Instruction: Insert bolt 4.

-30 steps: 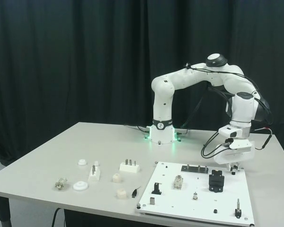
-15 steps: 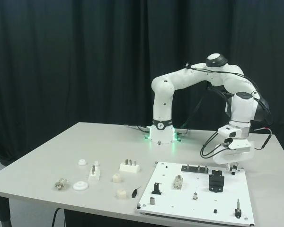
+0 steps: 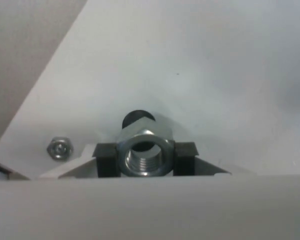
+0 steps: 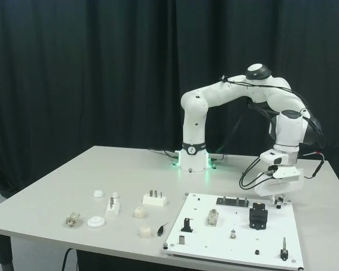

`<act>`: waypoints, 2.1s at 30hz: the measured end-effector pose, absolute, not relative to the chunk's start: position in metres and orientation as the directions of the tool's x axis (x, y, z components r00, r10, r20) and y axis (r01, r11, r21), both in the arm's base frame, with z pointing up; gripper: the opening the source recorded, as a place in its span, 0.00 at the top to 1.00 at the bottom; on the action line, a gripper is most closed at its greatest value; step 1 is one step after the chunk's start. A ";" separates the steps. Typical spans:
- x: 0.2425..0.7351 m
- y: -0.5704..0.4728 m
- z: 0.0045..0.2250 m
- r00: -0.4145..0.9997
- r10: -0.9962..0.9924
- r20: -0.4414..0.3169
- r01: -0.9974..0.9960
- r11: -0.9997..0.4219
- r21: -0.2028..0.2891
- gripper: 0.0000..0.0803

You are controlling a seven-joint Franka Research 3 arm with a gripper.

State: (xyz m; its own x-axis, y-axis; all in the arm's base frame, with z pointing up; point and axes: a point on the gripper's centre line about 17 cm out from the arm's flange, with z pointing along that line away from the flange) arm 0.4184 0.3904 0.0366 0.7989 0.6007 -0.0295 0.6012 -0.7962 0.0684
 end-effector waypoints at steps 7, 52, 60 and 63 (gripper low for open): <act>0.418 0.393 0.035 0.801 0.598 -0.025 0.598 -0.800 0.058 0.72; 0.419 0.397 0.034 0.970 0.242 -0.015 0.242 -0.970 0.017 0.72; 0.419 0.398 0.034 0.999 0.034 -0.011 0.034 -0.999 0.014 0.72; 0.419 0.398 0.033 0.999 -0.031 -0.010 -0.030 -0.999 0.013 0.72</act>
